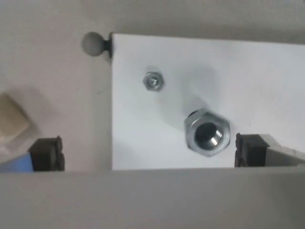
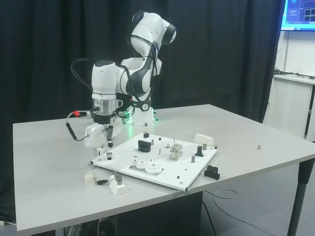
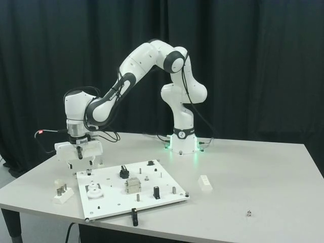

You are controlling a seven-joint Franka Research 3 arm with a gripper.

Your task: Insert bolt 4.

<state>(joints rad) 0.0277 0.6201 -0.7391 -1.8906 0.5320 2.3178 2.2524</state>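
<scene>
Bolt 4 is not something I can pick out for sure; no bolt sits between the fingers, and the likeliest source is the small white holder (image 3: 63, 194) with upright pins on the desk (image 3: 263, 172), off the white board (image 3: 167, 195) at about 8 o'clock in the second room view. The tool (image 1: 147, 152) hangs spread and empty over the board's corner, above a large threaded nut (image 1: 208, 132) and a smaller nut (image 1: 154, 80), both with bores pointing straight up.
</scene>
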